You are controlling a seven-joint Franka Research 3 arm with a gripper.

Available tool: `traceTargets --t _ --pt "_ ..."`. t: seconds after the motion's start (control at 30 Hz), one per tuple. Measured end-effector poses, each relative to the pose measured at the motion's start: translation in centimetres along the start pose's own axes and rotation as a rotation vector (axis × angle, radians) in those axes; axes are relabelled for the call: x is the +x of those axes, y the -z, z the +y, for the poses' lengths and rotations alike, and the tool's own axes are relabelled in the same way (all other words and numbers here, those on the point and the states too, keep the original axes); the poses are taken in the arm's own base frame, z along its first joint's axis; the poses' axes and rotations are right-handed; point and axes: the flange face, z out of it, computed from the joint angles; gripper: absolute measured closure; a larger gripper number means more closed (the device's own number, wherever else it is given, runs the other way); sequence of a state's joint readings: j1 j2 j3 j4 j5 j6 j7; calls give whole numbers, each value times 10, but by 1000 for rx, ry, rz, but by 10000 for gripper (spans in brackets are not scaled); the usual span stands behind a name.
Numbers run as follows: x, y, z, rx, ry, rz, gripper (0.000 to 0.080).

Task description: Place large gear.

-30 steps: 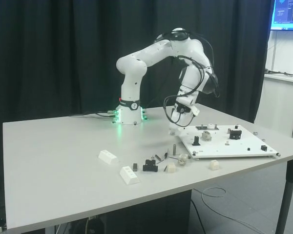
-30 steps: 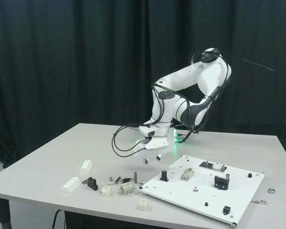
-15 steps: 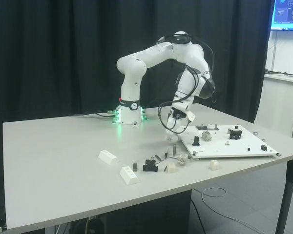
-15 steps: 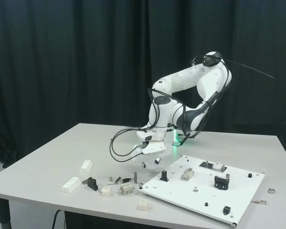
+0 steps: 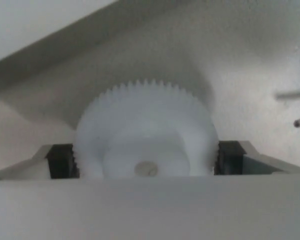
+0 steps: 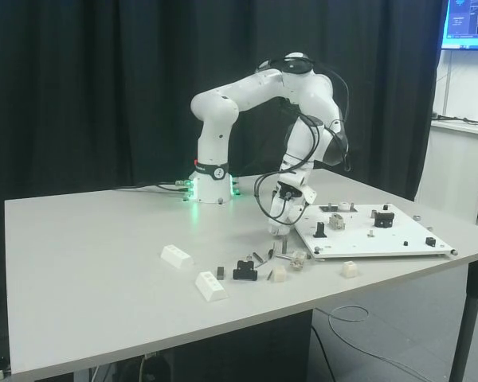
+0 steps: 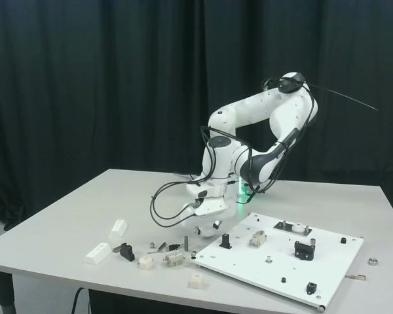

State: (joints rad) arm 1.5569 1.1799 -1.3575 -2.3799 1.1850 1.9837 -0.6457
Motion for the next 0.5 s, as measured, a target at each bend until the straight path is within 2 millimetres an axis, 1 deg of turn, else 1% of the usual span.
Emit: traceTargets --t 0.33,0.5 --pt "1 -13 2 7 -2 7 206" --pt "1 -15 2 9 -7 11 206"
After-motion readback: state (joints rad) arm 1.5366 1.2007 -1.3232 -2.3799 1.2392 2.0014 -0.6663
